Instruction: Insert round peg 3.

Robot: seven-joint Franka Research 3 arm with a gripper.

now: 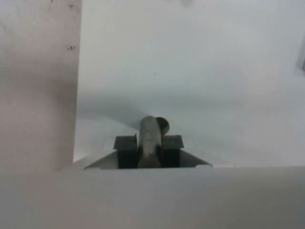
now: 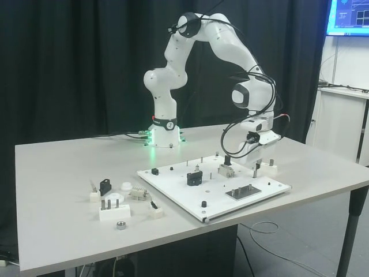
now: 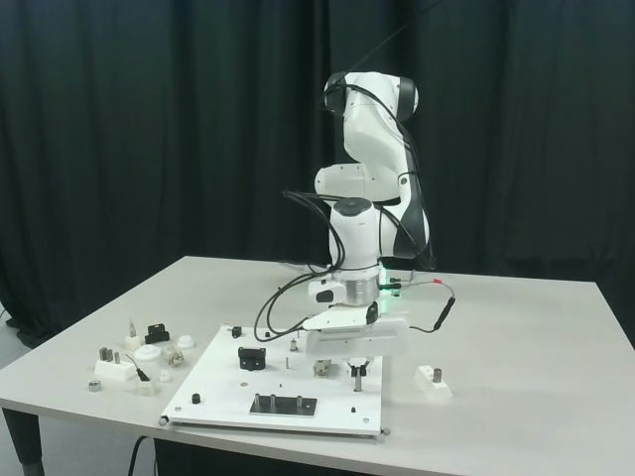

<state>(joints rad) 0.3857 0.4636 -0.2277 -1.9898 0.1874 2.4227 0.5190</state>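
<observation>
Grasping the round peg [image 1: 148, 140], the pincer [image 1: 148, 155] hovers low-centre over the white board [image 1: 200, 71], beside a hole [image 1: 163, 125]. Pickup looks done; seating remains.

The board [image 2: 242, 203] lies on the table [image 2: 52, 173], before the arm's base [image 2: 164, 135]. Seen from the first room view, loose parts [image 2: 115, 202] sit at the board's nine o'clock, and a small block [image 2: 269, 167] sits at its two o'clock.

White arm [image 3: 369, 159] arched forward from its base, wrist pointing straight down over the white board [image 2: 173, 180], gripper [image 1: 148, 148] low above it, fingers [image 1: 125, 149] clamped on round peg [image 1: 148, 138]
</observation>
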